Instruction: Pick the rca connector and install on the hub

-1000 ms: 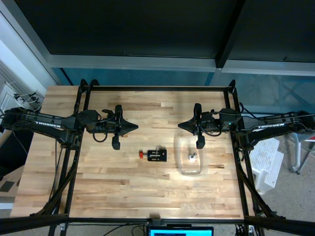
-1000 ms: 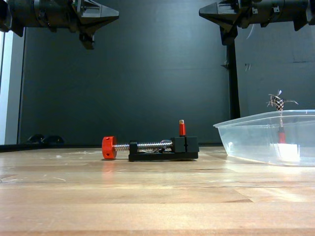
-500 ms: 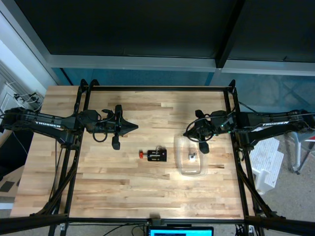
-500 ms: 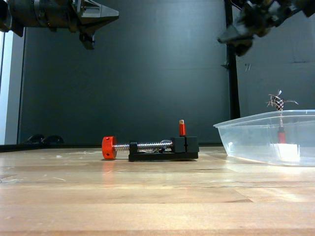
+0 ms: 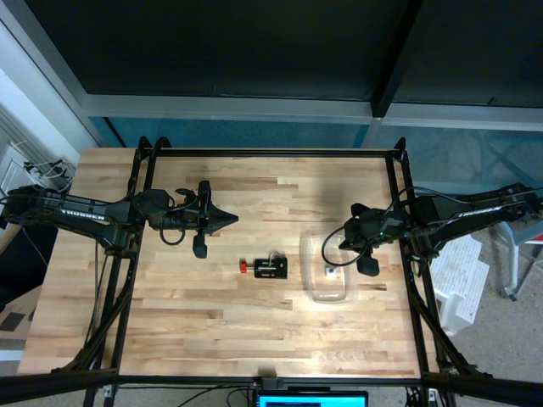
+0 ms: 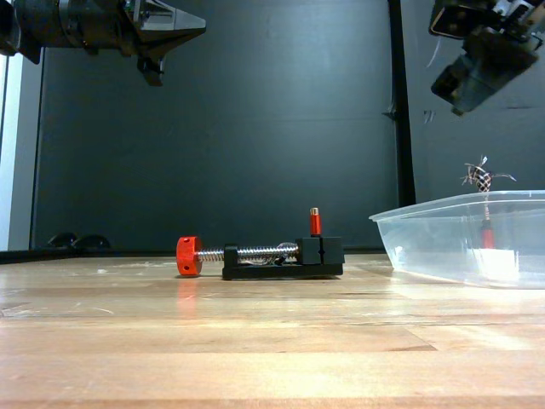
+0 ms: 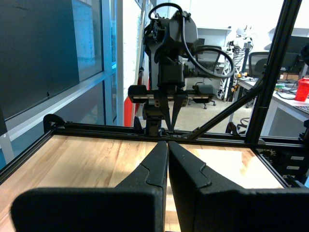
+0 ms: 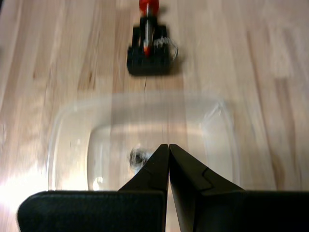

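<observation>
The hub is a small black block with a red knob, lying mid-table; the low view shows the hub with a red stub standing on top. A clear tray sits to its right and holds the rca connector, a small grey piece. My right gripper hangs tilted down above the tray's far end, shut and empty. In the right wrist view the right gripper points at the tray wall, with the rca connector just beside its tips and the hub beyond. My left gripper hovers shut, high and left of the hub.
A black frame runs round the table's back and sides. The left wrist view looks level across the table at the far frame rail. Bare wood lies in front of the hub and tray.
The right arm has drawn back to the right and tipped its gripper down toward the tray. The left arm, hub and tray have not moved.
</observation>
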